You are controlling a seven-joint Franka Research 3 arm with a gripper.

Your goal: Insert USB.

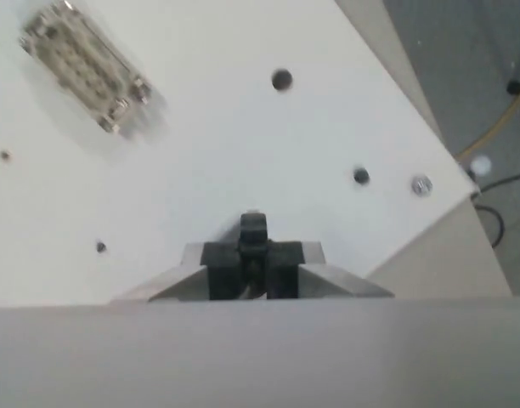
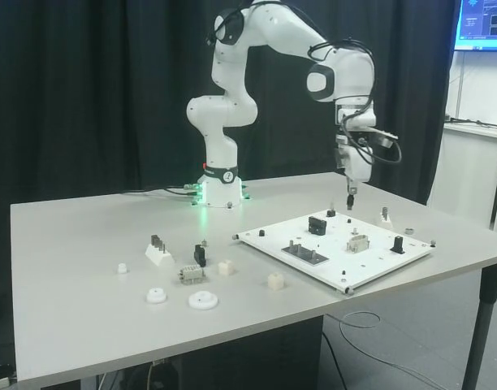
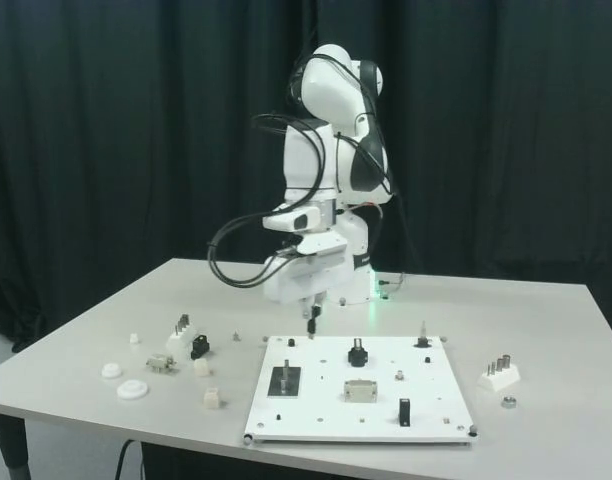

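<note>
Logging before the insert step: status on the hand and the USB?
Hand shut on small black USB plug, above white assembly board. Not yet inserted. Grey multi-pin connector sits off to the side, not in the way.

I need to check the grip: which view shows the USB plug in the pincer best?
The wrist view: the black USB plug sits close-up between the pincer's fingers, above the white board. In both room views it is only a small dark tip.

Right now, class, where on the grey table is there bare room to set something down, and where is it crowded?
Bare: the grey table between the arm's base and the loose small parts. Crowded: that cluster and the white board, studded with fixtures.
</note>
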